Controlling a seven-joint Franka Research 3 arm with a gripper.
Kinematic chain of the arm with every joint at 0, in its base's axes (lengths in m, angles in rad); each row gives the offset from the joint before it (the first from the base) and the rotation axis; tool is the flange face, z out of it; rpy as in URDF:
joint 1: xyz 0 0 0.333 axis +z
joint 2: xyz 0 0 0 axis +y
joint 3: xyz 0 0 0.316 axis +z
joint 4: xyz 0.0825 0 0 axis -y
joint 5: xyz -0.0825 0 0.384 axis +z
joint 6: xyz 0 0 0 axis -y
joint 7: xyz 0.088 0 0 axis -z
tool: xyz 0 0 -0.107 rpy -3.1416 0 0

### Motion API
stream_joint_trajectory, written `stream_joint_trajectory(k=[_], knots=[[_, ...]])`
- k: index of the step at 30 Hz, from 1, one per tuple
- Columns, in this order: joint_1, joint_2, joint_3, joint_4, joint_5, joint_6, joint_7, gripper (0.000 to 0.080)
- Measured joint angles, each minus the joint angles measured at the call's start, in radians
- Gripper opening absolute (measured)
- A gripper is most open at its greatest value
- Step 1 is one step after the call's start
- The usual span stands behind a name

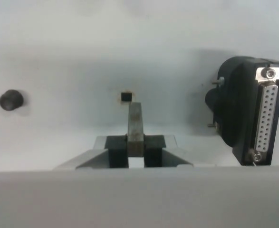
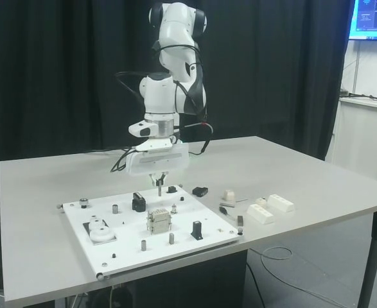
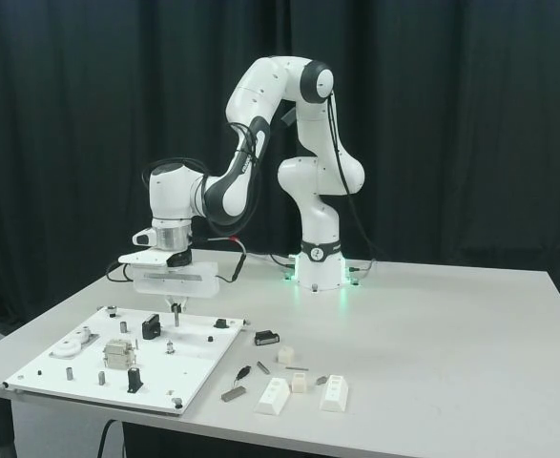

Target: Place square peg 2.

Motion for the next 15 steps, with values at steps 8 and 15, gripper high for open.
stream_joint_trajectory(k=[8, 15], knots=[[0.008, -0.008, 0.0, 0.0, 0.0, -0.003, 0.0, 0.0065], [0.033, -0.02, 0.001, 0.0, 0.0, -0.011, 0.001, 0.0065]])
